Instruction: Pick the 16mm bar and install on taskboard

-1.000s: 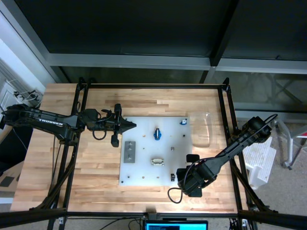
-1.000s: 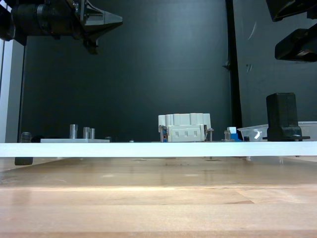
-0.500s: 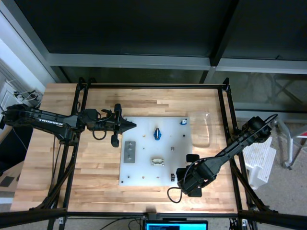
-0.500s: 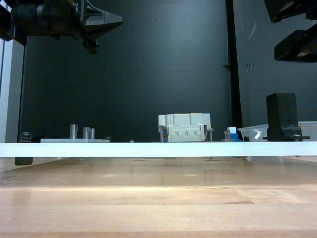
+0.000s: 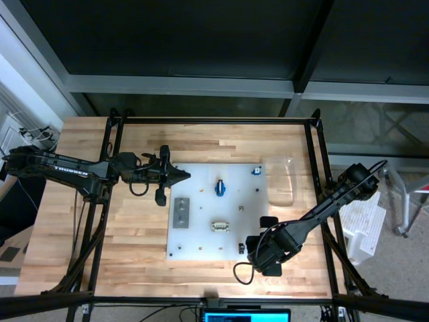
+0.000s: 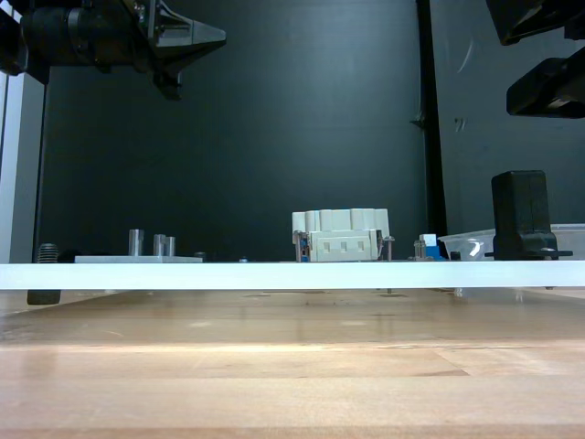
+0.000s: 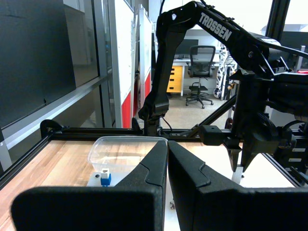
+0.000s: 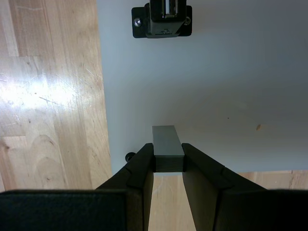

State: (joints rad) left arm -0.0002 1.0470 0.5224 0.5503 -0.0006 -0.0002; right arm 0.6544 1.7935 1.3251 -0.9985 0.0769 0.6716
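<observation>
A short grey bar (image 8: 168, 147) sits clamped between the fingers (image 8: 139, 166) of my right gripper (image 8: 168, 156), which is shut on it. It hangs above the near right corner of the white taskboard (image 8: 216, 86), close to the board's edge. In the high view the right gripper (image 5: 258, 249) hovers beside a small black connector (image 5: 241, 247) and hides the bar. The taskboard (image 5: 201, 231) lies mid-table. My left gripper (image 5: 186, 176) is shut on nothing, held high over the board's far left edge, with its tips (image 7: 167, 147) pressed together.
On the board stand a grey metal block (image 5: 181, 211), a blue knob (image 5: 220, 188), a white connector (image 5: 220, 227) and a black connector (image 8: 161, 19). A clear plastic container (image 5: 280, 180) lies on the wood to the board's right. A black frame rims the table.
The right gripper with the bar has shifted only very slightly. The left arm has not moved.
</observation>
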